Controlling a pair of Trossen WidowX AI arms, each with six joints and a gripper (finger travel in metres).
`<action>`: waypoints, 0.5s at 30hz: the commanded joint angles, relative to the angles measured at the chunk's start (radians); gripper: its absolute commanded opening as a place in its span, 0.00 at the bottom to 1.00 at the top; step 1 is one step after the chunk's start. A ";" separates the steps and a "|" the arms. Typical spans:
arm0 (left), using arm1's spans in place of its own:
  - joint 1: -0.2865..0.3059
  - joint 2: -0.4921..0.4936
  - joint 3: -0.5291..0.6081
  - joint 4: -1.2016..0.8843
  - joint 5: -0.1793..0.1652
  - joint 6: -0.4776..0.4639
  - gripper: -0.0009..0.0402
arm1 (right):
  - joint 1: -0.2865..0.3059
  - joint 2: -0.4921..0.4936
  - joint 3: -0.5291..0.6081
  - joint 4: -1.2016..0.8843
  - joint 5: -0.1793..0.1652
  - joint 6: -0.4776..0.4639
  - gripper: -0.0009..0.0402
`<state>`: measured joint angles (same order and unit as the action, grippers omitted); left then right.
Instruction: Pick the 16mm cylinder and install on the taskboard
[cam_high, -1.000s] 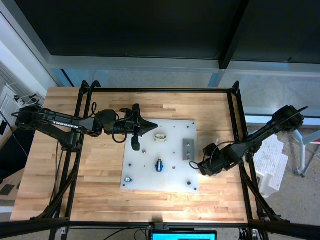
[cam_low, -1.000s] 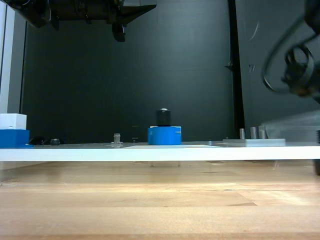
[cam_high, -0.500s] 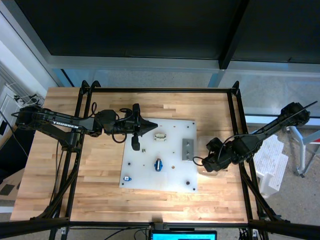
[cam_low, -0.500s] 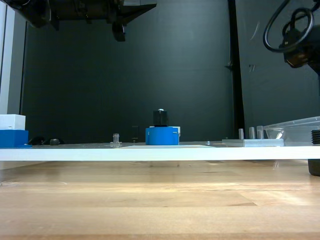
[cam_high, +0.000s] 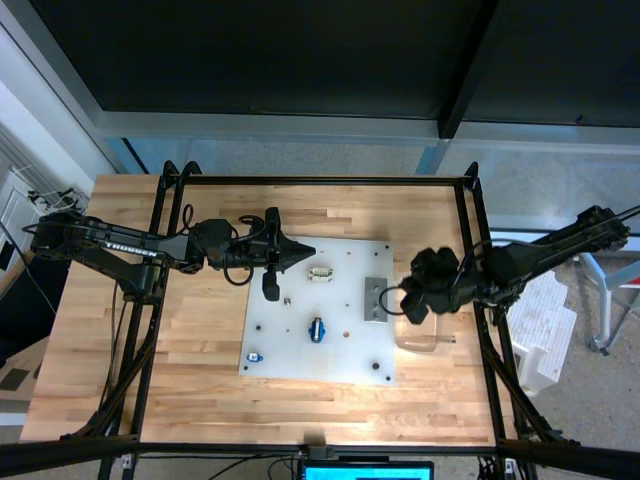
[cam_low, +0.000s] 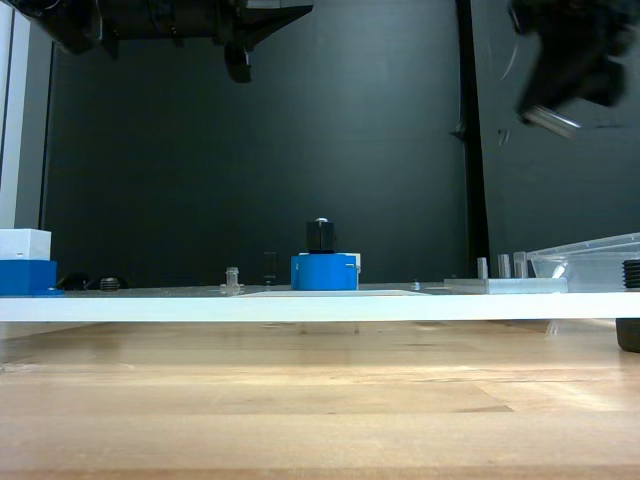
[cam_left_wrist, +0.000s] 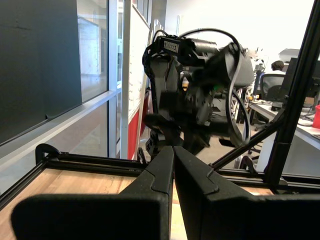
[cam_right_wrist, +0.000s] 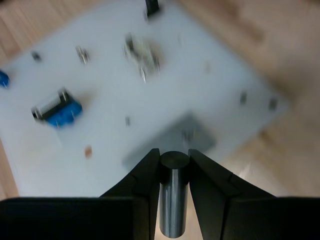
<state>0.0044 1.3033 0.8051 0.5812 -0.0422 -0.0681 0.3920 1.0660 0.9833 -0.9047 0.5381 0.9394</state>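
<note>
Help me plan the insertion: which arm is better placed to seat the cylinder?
Right. The right gripper holds the 16mm cylinder near the taskboard; the left gripper hangs shut and empty over its far edge.

16mm cylinder (cam_right_wrist: 174, 200): smooth dark-grey peg, clamped between the fingers of the right pincer (cam_right_wrist: 173, 155), held aloft by the right edge of the taskboard (cam_high: 300, 345). Taskboard: white square plate, flat on the worktop (cam_high: 200, 400). Left pincer (cam_high: 305, 252), closed, hovers over its far-left part.
</note>
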 joint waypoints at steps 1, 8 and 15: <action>-0.003 0.009 0.000 0.000 0.000 -0.030 0.05 | -0.035 -0.018 0.027 0.095 0.035 -0.152 0.02; -0.033 0.093 0.040 0.001 -0.005 -0.046 0.19 | -0.087 -0.082 -0.005 0.406 0.045 -0.438 0.02; -0.040 0.205 0.117 0.005 -0.007 -0.079 0.33 | -0.122 -0.082 -0.009 0.652 0.003 -0.625 0.02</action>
<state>-0.0349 1.4876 0.9062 0.5858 -0.0494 -0.1349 0.2741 0.9817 0.9760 -0.2970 0.5610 0.3382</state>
